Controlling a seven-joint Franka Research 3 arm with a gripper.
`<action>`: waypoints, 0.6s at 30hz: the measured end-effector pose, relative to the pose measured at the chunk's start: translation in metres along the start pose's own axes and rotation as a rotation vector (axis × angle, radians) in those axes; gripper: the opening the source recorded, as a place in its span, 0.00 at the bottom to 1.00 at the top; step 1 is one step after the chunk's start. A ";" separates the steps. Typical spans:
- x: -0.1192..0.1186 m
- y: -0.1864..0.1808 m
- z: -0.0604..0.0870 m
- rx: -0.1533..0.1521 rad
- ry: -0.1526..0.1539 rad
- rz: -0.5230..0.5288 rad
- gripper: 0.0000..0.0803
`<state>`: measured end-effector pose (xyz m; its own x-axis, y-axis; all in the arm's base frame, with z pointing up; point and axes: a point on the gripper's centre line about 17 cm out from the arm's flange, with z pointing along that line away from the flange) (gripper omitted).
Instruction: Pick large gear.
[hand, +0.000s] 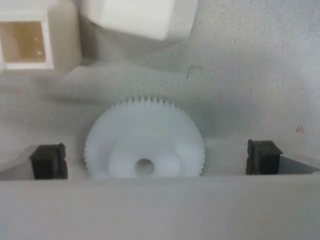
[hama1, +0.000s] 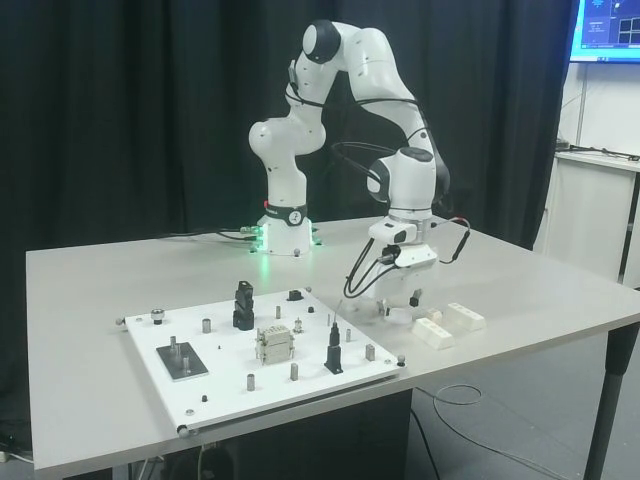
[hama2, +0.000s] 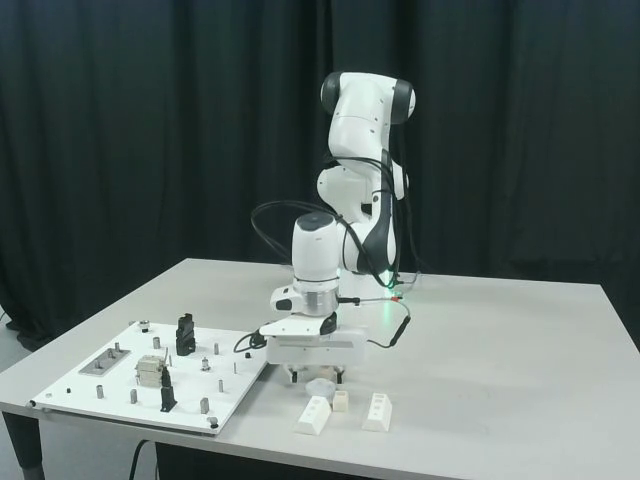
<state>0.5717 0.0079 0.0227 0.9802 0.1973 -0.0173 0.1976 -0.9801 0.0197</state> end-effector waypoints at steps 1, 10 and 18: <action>0.000 0.000 0.000 0.000 0.000 0.000 1.00; 0.001 0.001 0.005 -0.006 0.004 0.000 1.00; 0.000 0.001 0.008 -0.007 0.002 0.000 1.00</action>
<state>0.5721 0.0066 0.0148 0.9803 0.1969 -0.0151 0.1973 -0.9800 0.0264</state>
